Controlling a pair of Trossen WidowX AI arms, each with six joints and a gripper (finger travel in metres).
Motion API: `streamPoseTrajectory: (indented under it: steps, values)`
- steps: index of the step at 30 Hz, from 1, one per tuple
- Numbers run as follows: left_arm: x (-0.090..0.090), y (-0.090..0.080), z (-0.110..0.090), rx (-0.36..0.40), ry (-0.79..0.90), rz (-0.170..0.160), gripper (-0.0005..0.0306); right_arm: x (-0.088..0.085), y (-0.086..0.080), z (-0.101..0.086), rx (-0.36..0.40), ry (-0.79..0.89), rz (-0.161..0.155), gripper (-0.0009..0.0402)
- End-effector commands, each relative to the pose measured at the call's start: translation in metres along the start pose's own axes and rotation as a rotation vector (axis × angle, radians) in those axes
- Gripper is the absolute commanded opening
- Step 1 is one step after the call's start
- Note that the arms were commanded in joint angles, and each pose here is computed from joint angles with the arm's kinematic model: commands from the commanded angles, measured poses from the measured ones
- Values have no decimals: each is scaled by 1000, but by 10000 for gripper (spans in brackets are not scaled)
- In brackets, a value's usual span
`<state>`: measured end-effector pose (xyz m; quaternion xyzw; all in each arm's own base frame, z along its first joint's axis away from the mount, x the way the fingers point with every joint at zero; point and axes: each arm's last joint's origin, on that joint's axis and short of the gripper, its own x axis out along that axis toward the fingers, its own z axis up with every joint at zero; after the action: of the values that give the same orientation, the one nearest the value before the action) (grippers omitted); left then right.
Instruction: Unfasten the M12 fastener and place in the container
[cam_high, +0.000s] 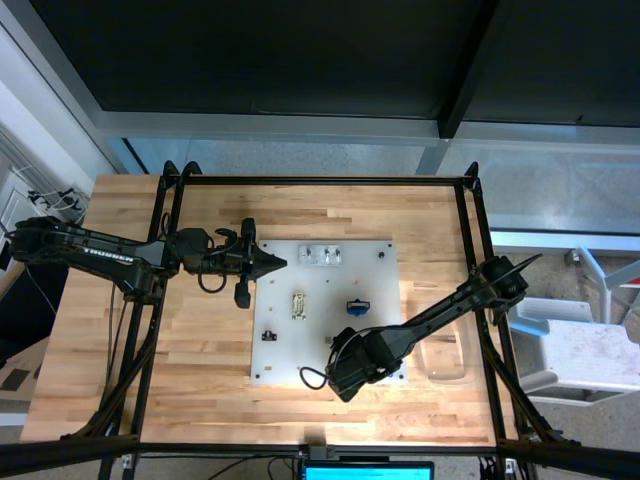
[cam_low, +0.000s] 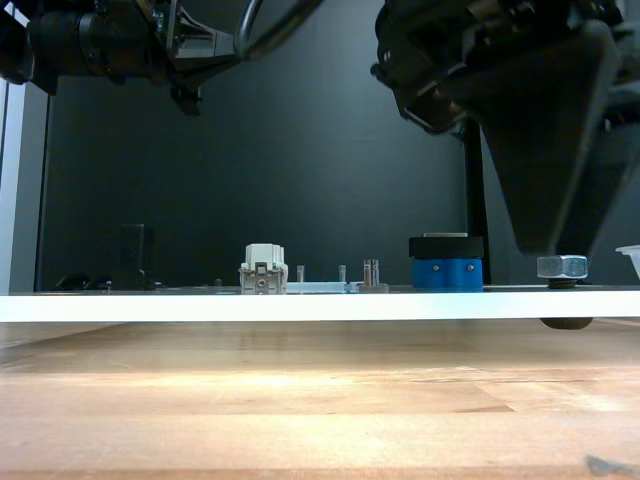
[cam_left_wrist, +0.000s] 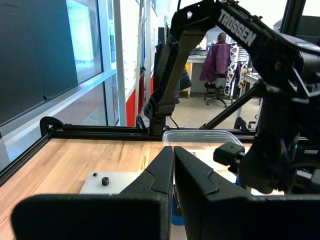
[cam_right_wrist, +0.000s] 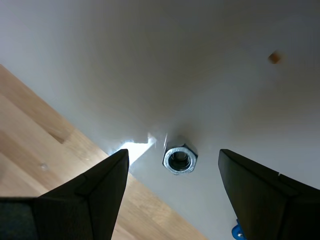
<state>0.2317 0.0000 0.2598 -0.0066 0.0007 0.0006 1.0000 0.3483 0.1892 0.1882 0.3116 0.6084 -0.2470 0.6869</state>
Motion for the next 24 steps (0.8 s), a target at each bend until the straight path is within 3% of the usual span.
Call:
streamPoseTrajectory:
  steps: [1,13,24]
  values:
    - [0,0,0,0,0,0,0,4,0,0,1,9,-7,249]
    - [0,0,0,0,0,0,0,4,-1,0,9,9,-13,197]
    - [0,0,0,0,0,0,0,5,-1,1,3,9,-15,116]
